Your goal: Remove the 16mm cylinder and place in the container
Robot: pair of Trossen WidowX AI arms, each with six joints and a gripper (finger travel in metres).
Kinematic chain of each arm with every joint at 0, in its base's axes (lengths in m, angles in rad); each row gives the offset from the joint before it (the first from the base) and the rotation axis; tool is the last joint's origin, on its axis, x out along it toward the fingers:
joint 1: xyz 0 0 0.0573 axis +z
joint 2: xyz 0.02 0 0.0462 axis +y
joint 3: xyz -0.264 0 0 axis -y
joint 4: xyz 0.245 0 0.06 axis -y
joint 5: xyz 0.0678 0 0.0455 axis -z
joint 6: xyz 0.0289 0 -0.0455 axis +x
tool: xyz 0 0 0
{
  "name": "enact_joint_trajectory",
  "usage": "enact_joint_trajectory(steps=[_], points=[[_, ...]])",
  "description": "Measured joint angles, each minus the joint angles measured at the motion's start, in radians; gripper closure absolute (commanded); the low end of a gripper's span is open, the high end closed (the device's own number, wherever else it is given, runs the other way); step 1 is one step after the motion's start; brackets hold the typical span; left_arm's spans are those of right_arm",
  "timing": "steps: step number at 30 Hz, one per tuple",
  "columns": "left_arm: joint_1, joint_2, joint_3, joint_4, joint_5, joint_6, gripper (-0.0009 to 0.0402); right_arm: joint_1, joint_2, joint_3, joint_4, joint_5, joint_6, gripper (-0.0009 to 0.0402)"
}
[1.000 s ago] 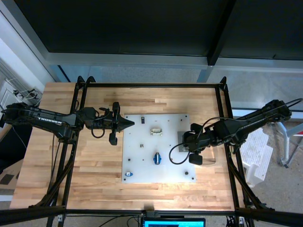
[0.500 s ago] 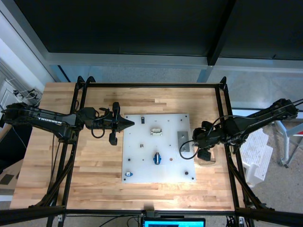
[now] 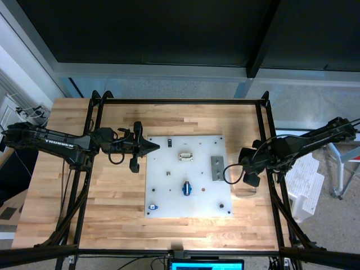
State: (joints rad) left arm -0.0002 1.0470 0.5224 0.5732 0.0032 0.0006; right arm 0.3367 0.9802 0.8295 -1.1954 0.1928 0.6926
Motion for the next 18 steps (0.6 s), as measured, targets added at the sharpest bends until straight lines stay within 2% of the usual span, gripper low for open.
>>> enact_joint_trajectory(steps=[10,18], points=[[0.0,0.0,0.0,0.0,0.0,0.0,0.0393,-0.016,-0.018,-0.005,-0.021,-0.003,0.112,0.0393],[0.0,0.0,0.0,0.0,0.0,0.0,0.0393,-0.016,-0.018,-0.011,-0.019,-0.012,0.137,0.0393]])
